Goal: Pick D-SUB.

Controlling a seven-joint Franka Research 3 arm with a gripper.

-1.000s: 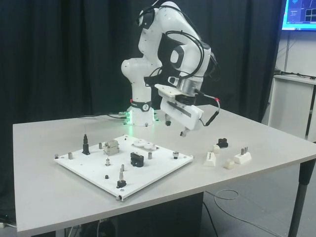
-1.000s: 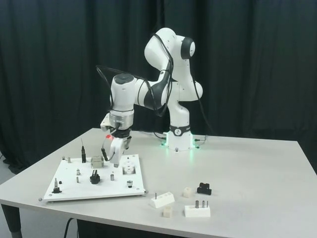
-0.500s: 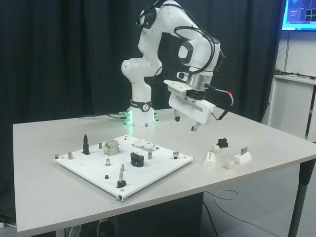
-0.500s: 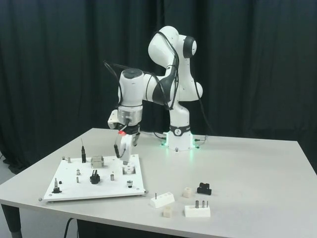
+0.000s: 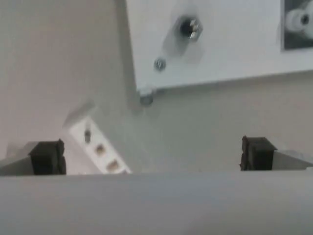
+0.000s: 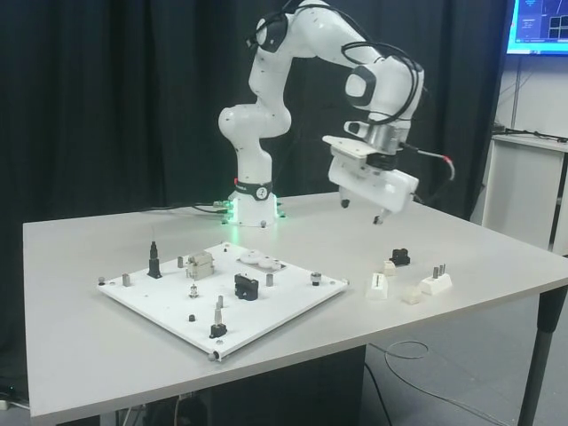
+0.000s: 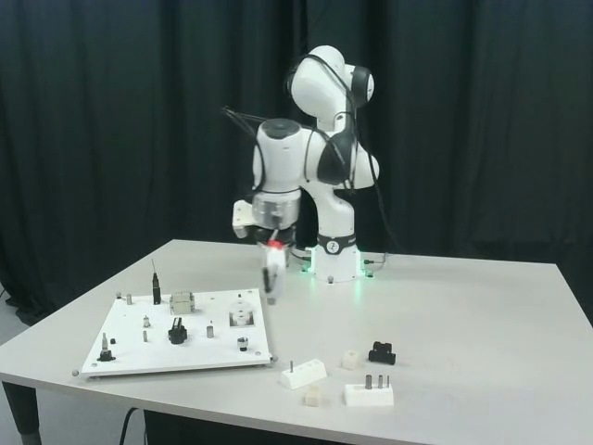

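Two room cameras face the table (image 6: 80,266) from opposite sides.

The white arm (image 6: 302,53) holds its gripper (image 6: 361,209) high over the grey table (image 6: 80,266). A white board (image 6: 275,306) of small parts lies below. Small white blocks (image 6: 408,288) sit beside it.

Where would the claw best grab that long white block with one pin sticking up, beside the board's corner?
Probably across its two long side faces, from straight above: the long white block lies flat on the table, and its pin stands near one end, so grip mid-length.
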